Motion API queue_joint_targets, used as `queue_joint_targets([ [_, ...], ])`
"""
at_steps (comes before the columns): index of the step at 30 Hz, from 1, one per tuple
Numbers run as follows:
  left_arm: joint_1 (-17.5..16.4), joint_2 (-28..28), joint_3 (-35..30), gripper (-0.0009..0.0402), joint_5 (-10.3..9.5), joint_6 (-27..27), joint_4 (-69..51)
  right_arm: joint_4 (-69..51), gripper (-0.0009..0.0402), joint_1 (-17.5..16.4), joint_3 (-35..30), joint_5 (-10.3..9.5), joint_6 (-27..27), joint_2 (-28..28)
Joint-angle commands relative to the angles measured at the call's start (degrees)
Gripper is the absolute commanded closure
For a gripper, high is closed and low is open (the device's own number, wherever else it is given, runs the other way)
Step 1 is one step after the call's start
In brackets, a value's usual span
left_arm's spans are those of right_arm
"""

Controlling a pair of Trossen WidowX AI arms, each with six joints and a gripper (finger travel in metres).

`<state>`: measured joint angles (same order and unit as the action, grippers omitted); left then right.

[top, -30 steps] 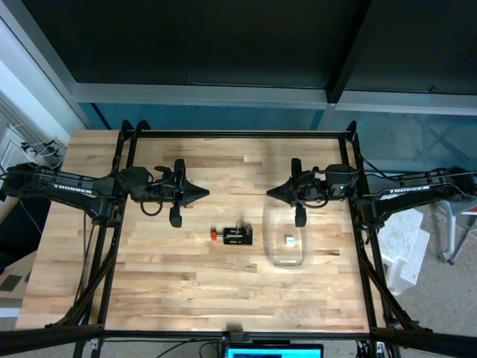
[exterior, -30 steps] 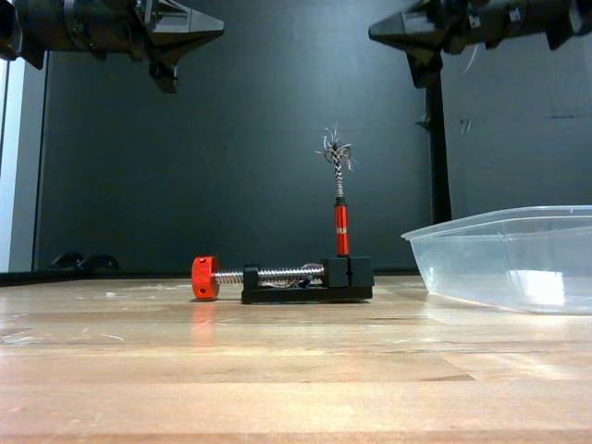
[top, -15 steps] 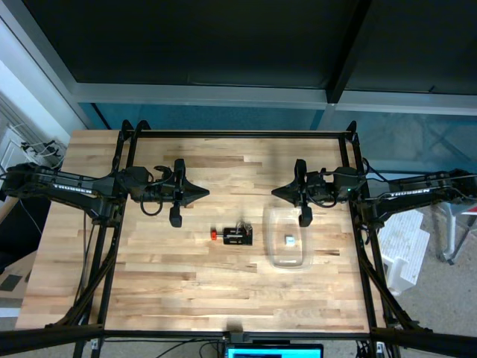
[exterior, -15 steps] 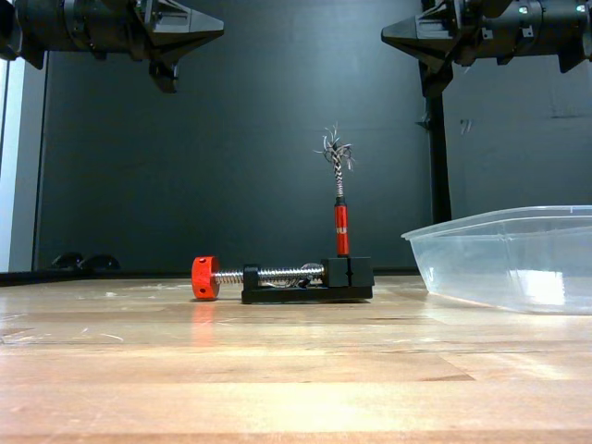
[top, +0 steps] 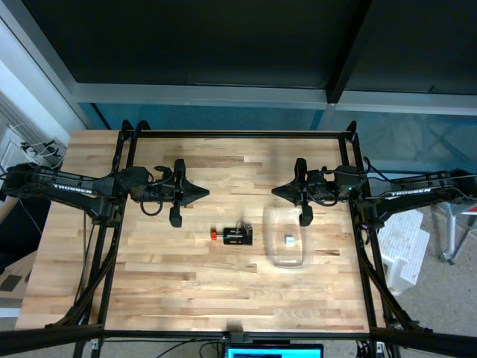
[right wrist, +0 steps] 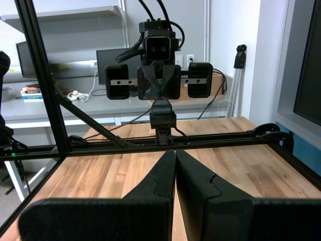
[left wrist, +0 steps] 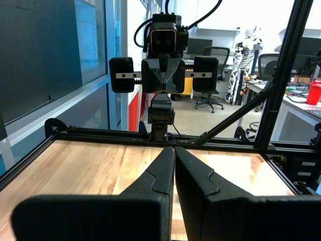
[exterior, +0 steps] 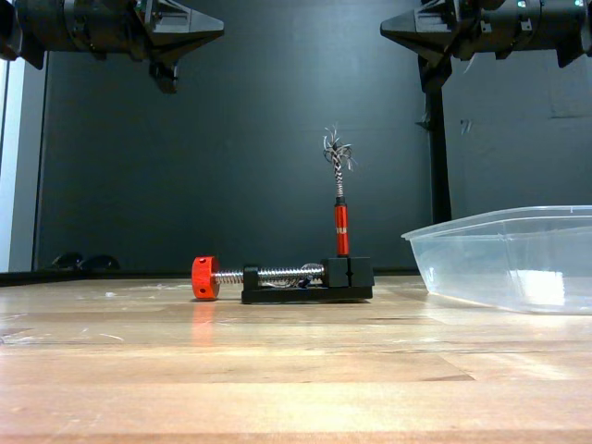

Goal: Pick the rca connector and install on the hub

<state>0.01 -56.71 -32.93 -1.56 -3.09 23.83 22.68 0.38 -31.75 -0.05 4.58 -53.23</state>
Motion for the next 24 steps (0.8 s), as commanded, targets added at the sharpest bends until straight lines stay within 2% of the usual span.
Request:
queue_joint_targets([
  [1, 0.0, 0.0, 0.0, 0.0393, 0.0, 0.0, 0.0, -0.3, 0.0393, 0.0, -0.2, 0.07, 0.1, -0.1],
  [24, 0.0, 0.0, 0.0, 0.0393, 0.0, 0.0, 0.0, -0.6, 0.0393, 0.0, -0.1, 0.48, 0.5, -0.1],
])
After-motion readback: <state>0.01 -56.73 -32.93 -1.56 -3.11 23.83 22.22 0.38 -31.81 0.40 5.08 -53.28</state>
